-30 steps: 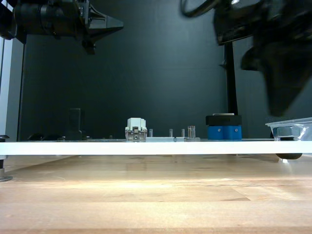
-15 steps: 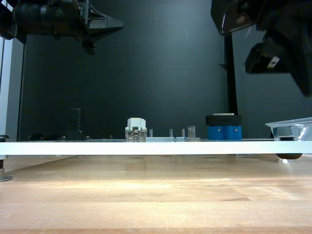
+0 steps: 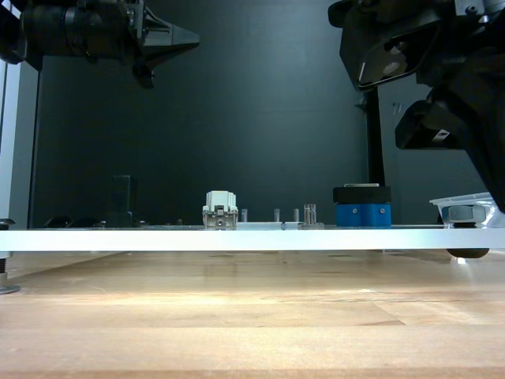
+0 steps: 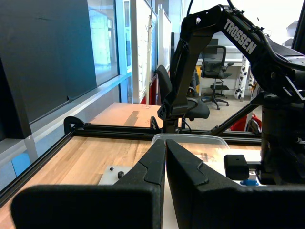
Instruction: Unfasten the M12 nut and place it in the container
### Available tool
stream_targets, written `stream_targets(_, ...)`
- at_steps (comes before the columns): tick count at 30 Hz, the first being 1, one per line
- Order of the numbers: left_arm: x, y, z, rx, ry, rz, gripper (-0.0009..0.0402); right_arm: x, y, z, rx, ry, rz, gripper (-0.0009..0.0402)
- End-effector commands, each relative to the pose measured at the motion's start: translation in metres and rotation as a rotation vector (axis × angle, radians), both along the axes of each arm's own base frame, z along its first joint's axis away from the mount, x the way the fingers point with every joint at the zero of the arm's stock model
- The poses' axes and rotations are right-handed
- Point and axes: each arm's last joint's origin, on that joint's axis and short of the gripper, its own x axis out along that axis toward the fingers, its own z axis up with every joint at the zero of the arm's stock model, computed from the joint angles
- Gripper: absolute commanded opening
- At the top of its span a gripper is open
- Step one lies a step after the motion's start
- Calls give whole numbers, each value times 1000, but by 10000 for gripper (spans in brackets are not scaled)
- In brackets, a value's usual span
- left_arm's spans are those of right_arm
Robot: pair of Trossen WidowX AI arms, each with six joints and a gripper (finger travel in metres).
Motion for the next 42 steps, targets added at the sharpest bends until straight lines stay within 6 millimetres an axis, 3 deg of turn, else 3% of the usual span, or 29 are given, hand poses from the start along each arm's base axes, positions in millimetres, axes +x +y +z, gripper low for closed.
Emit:
stream_targets(1,0,0,0,0,0,0,0,0,-2,-1,-24,2,-5,0)
stream_targets(17,0,0,0,0,0,0,0,-2,-4,0,-63,10,-6,0)
stream_targets(23,0,0,0,0,0,0,0,-12,-19,13,-342,-33,-128,0)
stream_targets(29,0,0,0,0,0,0,0,-13,-16,18,-274,-8,-116,0)
stream_targets(42,0,0,0,0,2,0,0,-7,-1,34,67,61,20,0)
